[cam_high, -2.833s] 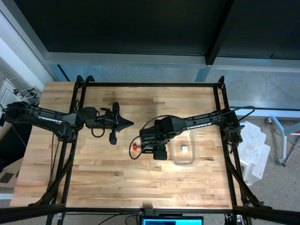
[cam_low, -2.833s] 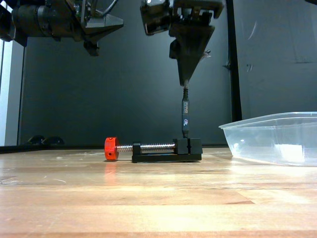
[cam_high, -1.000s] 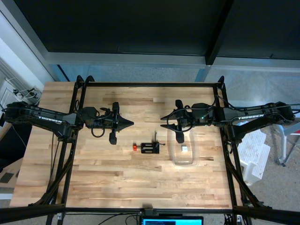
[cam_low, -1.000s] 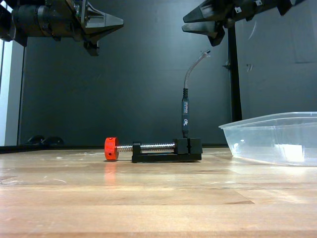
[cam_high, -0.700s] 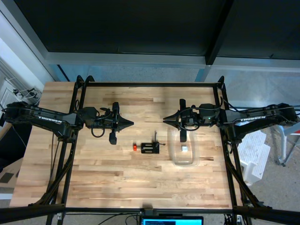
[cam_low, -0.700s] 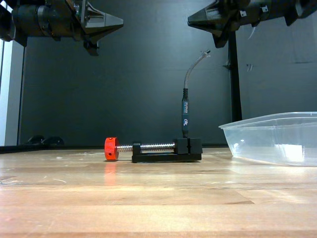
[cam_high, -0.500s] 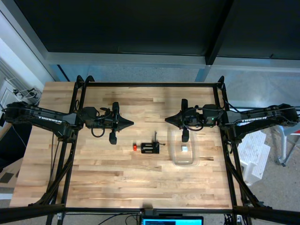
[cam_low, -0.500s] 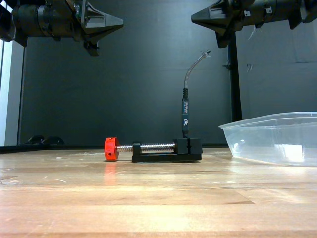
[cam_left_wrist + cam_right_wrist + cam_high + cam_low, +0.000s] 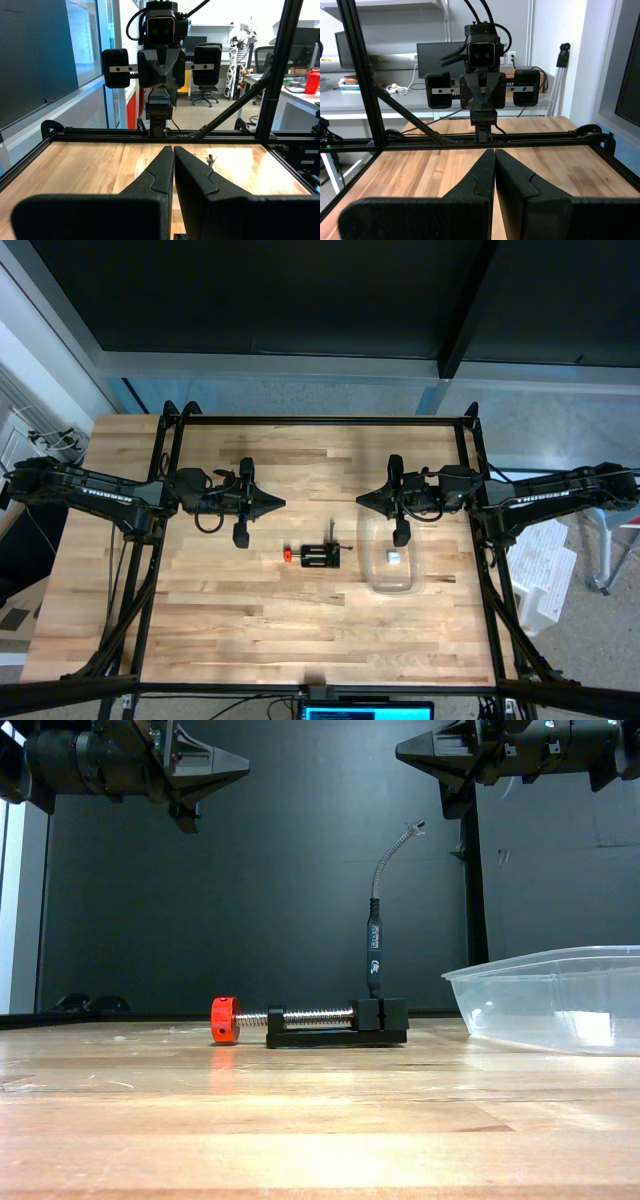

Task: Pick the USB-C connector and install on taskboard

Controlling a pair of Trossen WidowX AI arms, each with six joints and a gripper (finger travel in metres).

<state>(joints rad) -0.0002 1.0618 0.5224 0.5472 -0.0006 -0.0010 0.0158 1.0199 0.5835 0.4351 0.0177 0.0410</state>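
the left gripper [image 9: 279, 503] hangs high over the table's left half, pointing inward toward the middle. the high view shows it only as a dark wedge. its own wrist view shows the two fingers [image 9: 162, 170] pressed together with only a hairline slit between them and nothing held.

the taskboard [image 9: 320, 557] lies on the wood near the table's middle, between the two grippers and nearer the front edge. from above, its long axis runs left to right with the red-orange knob [image 9: 287, 555] at the left end. only the low view shows the silver screw thread between the knob [image 9: 224, 1020] and the black block [image 9: 336, 1023].

the usb-c connector [image 9: 373, 945] stands in the block's right end. the low view shows its long axis upright, with the plug end down in the block. a braided silver cable [image 9: 388, 860] rises from its top and bends to the right. from above it shrinks to a thin dark line [image 9: 332, 531] just beyond the block.

the right gripper [image 9: 361, 500] hangs high over the far end of the clear tray [image 9: 392, 590], pointing left, well above the connector in the low view [image 9: 400, 753]. its wrist view shows the fingers [image 9: 484, 172] closed against each other, empty.

a small white piece [image 9: 394, 557] lies inside the tray. the low view gives only a pale blur through the tray's wall [image 9: 560, 1000].
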